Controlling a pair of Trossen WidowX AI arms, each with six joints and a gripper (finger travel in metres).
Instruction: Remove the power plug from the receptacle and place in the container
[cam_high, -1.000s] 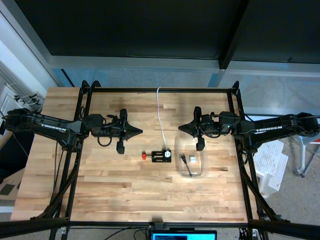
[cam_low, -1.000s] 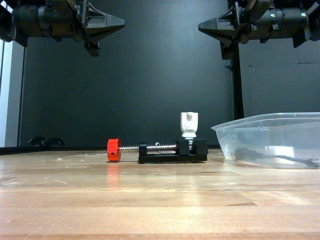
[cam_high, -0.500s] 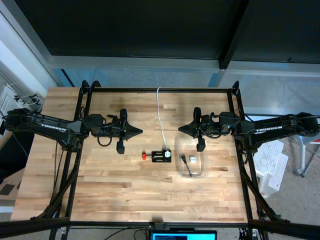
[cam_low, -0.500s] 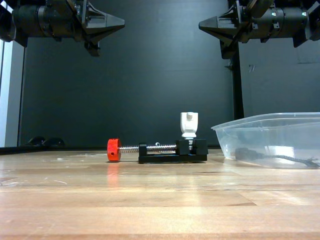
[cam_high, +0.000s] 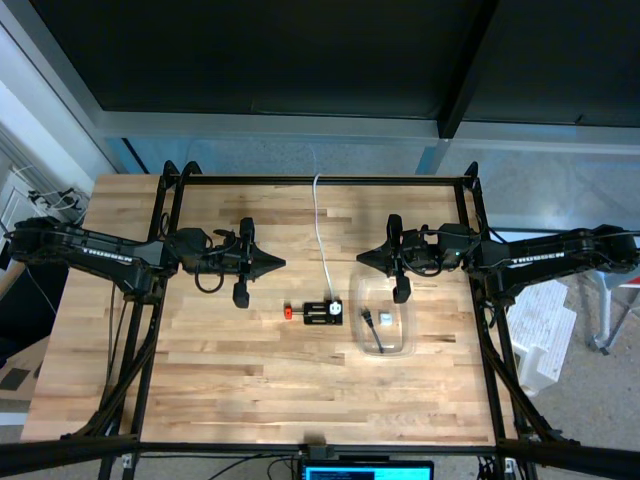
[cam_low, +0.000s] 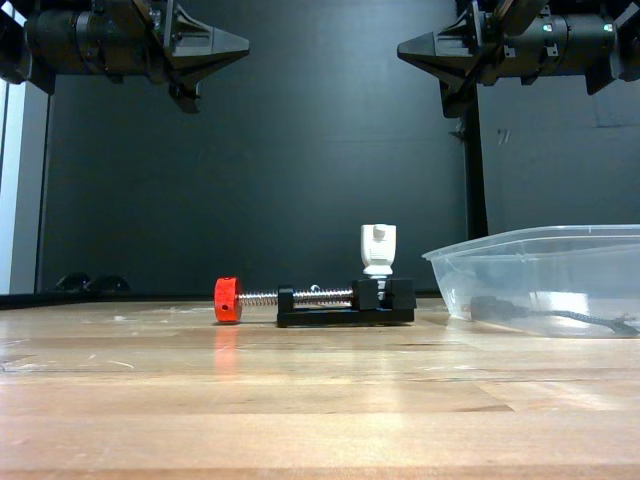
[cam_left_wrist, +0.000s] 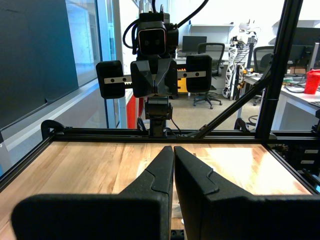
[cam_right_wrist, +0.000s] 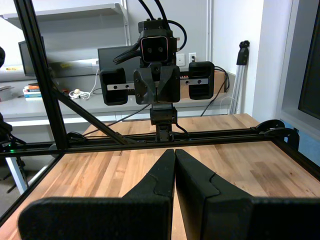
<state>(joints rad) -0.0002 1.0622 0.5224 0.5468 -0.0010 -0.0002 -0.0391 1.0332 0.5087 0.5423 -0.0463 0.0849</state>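
Note:
The power plug (cam_high: 368, 320) is small and black and lies inside the container (cam_high: 383, 351), a clear shallow tray right of the board's middle; the low view shows the power plug (cam_low: 495, 305) behind the container's wall (cam_low: 540, 270). The receptacle (cam_high: 322, 312) is a black block with a red knob (cam_high: 288, 312) and a white socket piece (cam_low: 378, 248); nothing is plugged into it. My left gripper (cam_high: 280, 263) hangs shut and empty, high above the table, left of the receptacle. My right gripper (cam_high: 362, 255) is shut and empty too, high and behind the container.
A small white-grey cube (cam_high: 386, 318) lies in the container beside the plug. A long white cable (cam_high: 322, 230) runs from the receptacle to the table's far edge. A black frame (cam_high: 320, 181) borders the table. Each wrist view shows the other arm facing it.

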